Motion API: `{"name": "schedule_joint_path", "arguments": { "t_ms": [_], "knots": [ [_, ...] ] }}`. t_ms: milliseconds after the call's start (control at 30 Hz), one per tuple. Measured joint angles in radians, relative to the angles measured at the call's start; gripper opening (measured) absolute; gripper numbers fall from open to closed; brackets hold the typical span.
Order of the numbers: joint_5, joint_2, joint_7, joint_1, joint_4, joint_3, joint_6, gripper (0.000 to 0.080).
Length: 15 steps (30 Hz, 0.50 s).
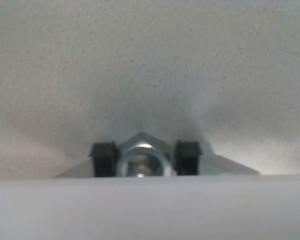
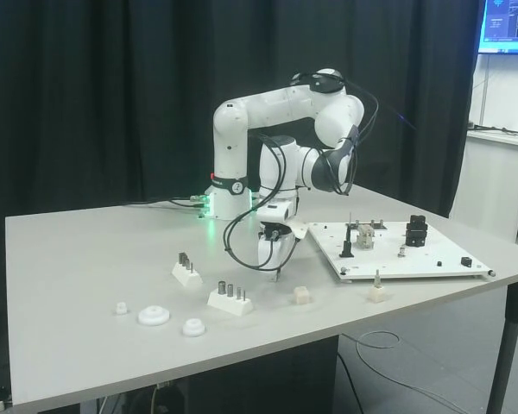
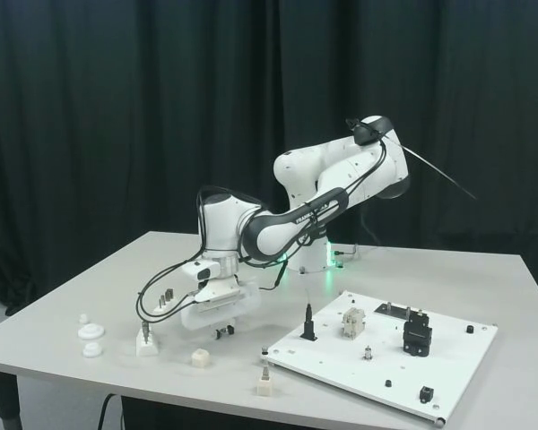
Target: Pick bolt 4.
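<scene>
Black fingers (image 1: 104, 159) are pinching bolt 4 (image 1: 141, 161) by its head from both sides, holding it just above the grey surface (image 2: 86, 250), near the white holder block (image 2: 230, 300).

First room cam: off one long edge of the desk (image 2: 86, 259), wide shot. Second room cam: other side, arm (image 3: 278, 224) seen mirrored. Both cover arm plus white board (image 2: 432, 254). Wrist cam: close, down past claw (image 1: 146, 159).
</scene>
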Motion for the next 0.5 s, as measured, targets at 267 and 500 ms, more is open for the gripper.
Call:
{"name": "schedule_joint_path", "arguments": {
  "t_ms": [267, 500],
  "knots": [
    [0.0, 0.0, 0.037, 0.002, 0.0, -0.019, -0.008, 0.0226],
    [-0.007, 0.0, 0.048, 0.01, -0.001, -0.059, -0.044, 0.0226]
  ]
}}
